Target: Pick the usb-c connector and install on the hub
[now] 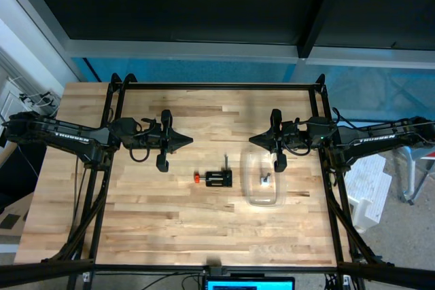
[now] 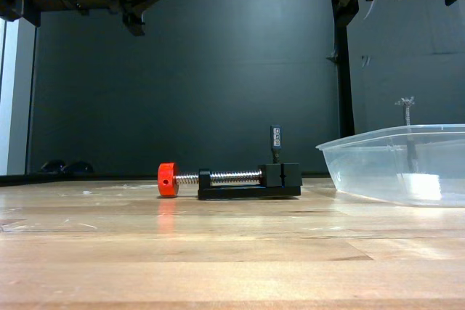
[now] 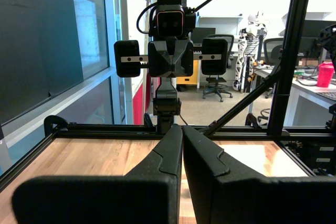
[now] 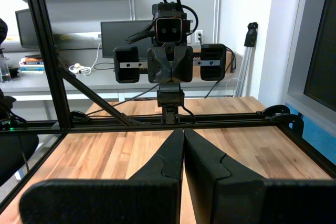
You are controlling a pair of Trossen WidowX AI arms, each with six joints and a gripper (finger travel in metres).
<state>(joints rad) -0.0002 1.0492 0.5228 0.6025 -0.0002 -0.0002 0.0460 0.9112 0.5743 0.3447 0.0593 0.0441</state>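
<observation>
The left arm [image 1: 61, 134] reaches in from the left side of the wooden counter [image 1: 170, 215] and stays up high above it. The left end effector [image 1: 189, 140] points toward the middle, and its two fingers [image 3: 170, 153] are pressed together with nothing between them. Down on the counter, near the middle, lies a small black clamp [image 2: 251, 179] with a red knob [image 2: 167, 179] on its left end. A little black hub [image 2: 275, 141] stands upright in the right end of the clamp. Just to the right of the clamp sits a clear tub [image 1: 264, 198]. The usb-c connector [image 1: 265, 179] lies loose inside the tub, well apart from both end effectors, and a thin bit of its wire [image 2: 407, 107] pokes up above the rim. The right end effector [image 1: 251, 140] hangs high over the counter above the far end of the tub, facing the left one across a gap. Its fingers [image 4: 170, 156] are pressed together too and grip nothing. The right arm [image 1: 380, 134] reaches in from the right side
</observation>
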